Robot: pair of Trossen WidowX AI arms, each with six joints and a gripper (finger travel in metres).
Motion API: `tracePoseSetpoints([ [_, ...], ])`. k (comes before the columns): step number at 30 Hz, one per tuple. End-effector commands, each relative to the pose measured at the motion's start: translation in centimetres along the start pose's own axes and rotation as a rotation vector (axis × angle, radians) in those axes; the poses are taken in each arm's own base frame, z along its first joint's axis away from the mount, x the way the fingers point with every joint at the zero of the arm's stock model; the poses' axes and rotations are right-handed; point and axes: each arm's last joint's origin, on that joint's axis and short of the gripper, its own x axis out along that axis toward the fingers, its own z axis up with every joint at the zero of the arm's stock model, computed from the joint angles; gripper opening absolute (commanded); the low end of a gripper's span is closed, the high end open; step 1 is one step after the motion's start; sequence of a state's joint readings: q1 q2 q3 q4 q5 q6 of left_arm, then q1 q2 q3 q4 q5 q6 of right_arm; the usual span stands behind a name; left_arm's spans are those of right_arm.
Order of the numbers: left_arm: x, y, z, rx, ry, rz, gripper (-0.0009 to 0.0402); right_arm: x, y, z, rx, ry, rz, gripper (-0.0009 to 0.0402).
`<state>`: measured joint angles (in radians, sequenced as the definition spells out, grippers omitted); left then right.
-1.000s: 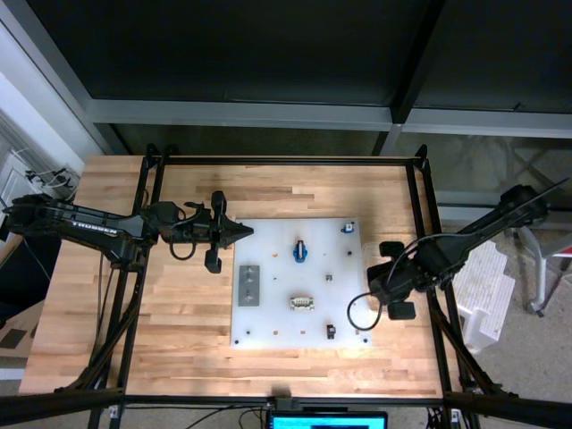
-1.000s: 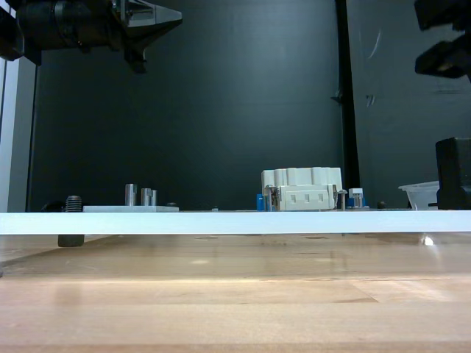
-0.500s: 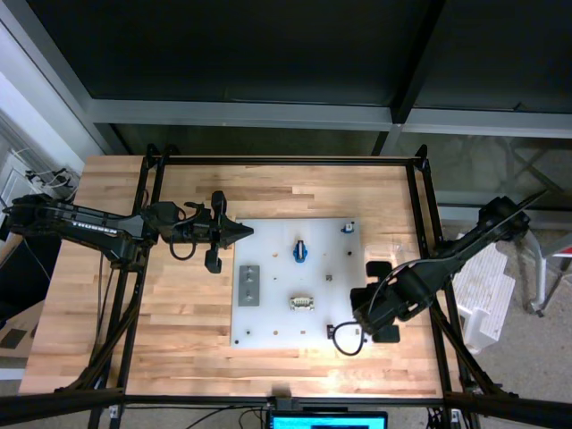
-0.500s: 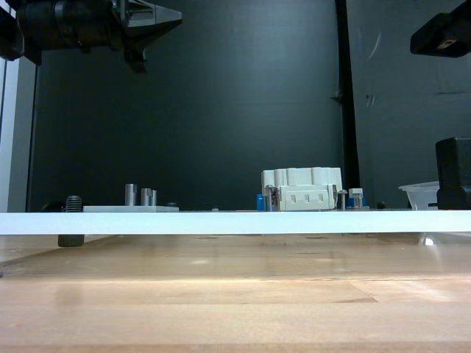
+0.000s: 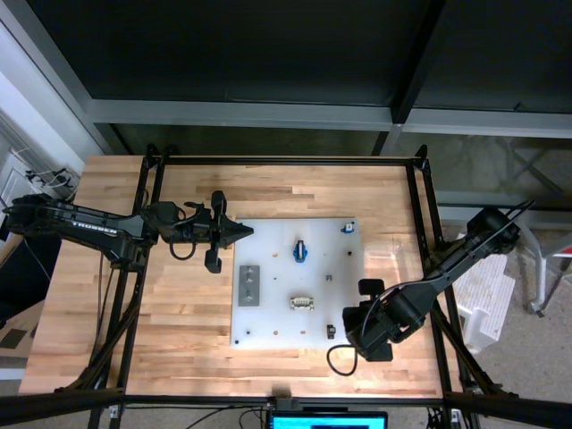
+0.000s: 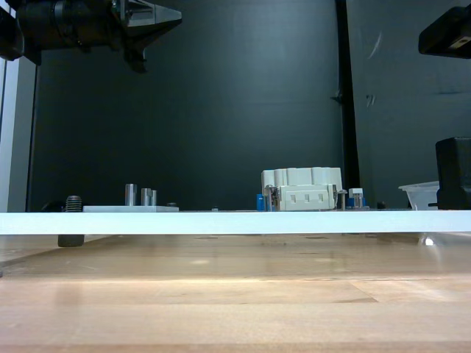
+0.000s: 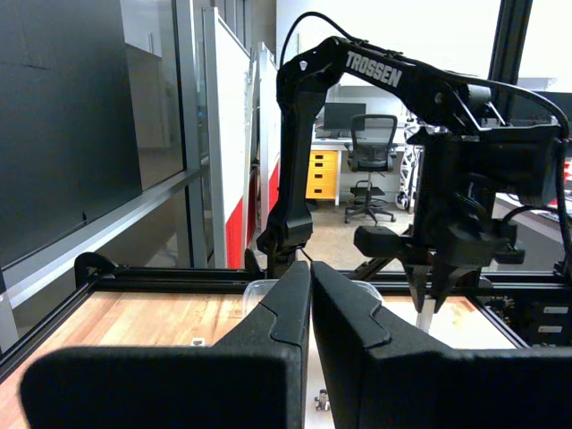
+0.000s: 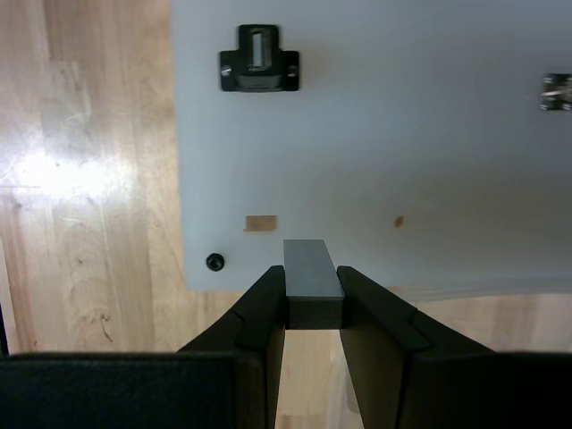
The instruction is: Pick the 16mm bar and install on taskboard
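Pick-up done, install pending: the right gripper (image 8: pixel 313 284), above the board's (image 5: pixel 268 313) 5 o'clock corner, clamps the grey bar (image 8: pixel 313 268), which is clear of any seat. The left gripper (image 7: pixel 310 277), fingers pressed together on nothing, hovers at the board's 10 o'clock edge. Pale wood counter (image 5: pixel 179 331), black frame (image 5: pixel 286 160), dark wall (image 6: pixel 243 110) behind.

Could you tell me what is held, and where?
Right hand, over the taskboard's near right corner, clamps the 16mm bar by its sides, end protruding. Left hand, above its left edge, is shut, empty.
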<state>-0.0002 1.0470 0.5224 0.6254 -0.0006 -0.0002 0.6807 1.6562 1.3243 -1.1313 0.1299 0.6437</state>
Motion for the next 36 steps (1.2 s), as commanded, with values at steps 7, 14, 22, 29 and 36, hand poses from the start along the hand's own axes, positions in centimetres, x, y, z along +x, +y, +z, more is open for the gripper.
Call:
tracePoseSetpoints([
  [7,0.0,0.0,0.0,0.0,0.0,0.0,0.0,0.7,0.8,0.2,-0.011,0.003,-0.001,0.0002],
  [14,0.0,0.0,0.0,0.0,-0.001,0.0,0.0,1.2,1.1,0.4,-0.01,0.001,0.001,0.0002],
  [22,0.0,0.0,0.0,0.0,-0.001,0.0,0.0,1.7,1.5,0.5,-0.015,0.0,0.002,0.0002],
  [29,0.0,0.0,0.0,0.0,-0.001,0.0,0.0,2.4,1.8,0.6,-0.022,0.016,-0.009,0.0002],
  [36,0.0,0.0,0.0,0.0,0.0,0.0,0.0,2.9,2.0,0.7,-0.023,0.022,-0.014,0.0002],
])
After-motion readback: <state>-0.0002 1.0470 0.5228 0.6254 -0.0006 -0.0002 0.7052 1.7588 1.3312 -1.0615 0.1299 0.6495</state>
